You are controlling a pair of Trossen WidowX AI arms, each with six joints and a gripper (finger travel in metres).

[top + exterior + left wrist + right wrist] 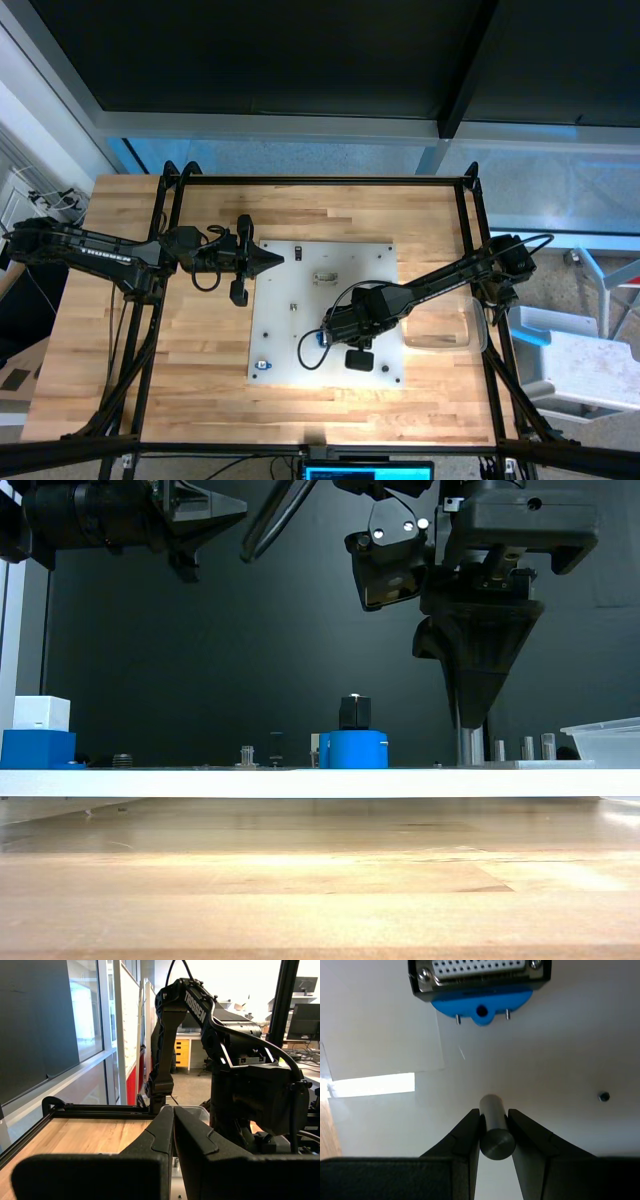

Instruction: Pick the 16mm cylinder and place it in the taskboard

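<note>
Colours: taskboard (pixel 370 265) plain white w/ small dark holes. 16mm cylinder (pixel 492 1127) bare silver-grey metal, held in matte black right gripper (pixel 493 1117) over the board. Left gripper (pixel 173 1110) also black, over board's left edge. Connector (pixel 480 1002): blue base, black shell, pale face w/ dot grid. Table (pixel 200 350) light wood, plank stripes. Tray (pixel 447 325) clear.

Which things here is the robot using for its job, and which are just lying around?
For the job:
- 16mm cylinder, gripped by the right pincer
- taskboard, right under that pincer

Just lying about:
- left pincer, shut, hovering at the board's left edge
- blue connector on the board
- clear plastic tray beside the board
</note>
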